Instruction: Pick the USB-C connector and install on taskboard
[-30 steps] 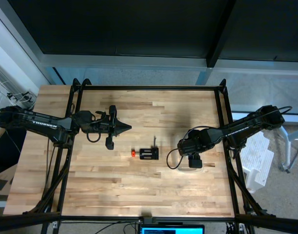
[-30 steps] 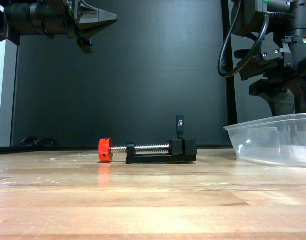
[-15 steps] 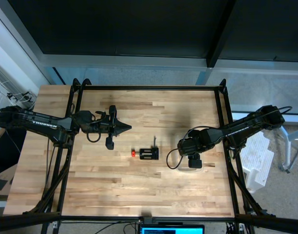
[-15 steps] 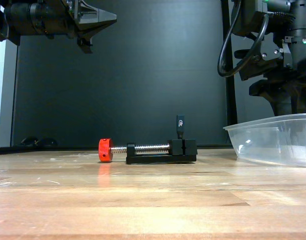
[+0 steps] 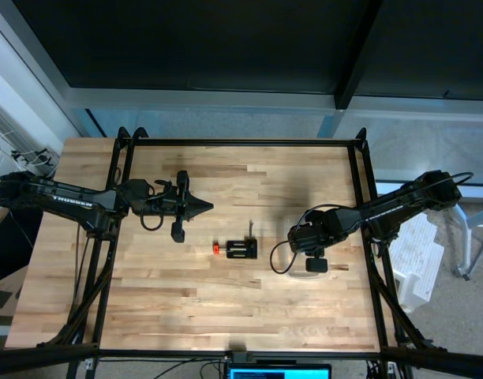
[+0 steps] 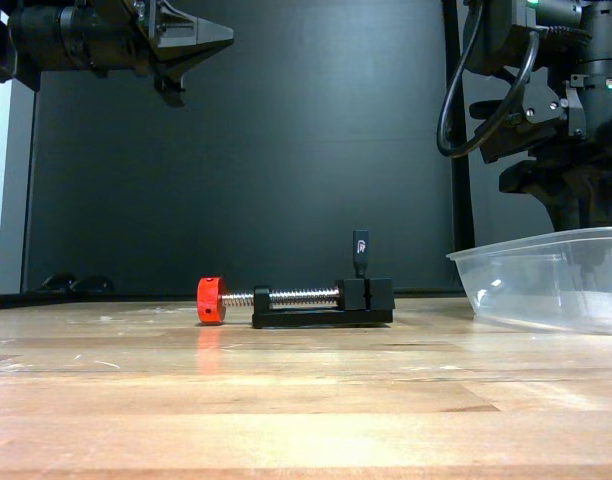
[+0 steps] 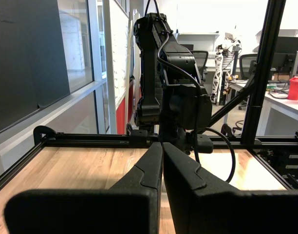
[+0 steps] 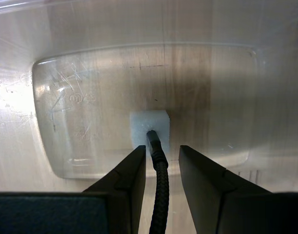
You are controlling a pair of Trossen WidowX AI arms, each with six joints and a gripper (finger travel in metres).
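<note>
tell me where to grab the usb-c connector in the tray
Grip the USB-C connector by its dark body just behind the white square piece, from above: its braided cable runs through the open right pincer inside the clear tray, so closing should catch it. Left pincer hangs shut, high at left.

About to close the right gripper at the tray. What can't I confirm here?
High view: the right gripper, open at the clear tray, covers the USB-C connector.
Low view: the tray's wall blurs its fingertips and the connector.
Right wrist view: how deep the connector sits in the white square piece; its own body hides that.
Taskboard socket: too small in both table views.
Left gripper, shut and parked high at the left: its view shows neither.
</note>
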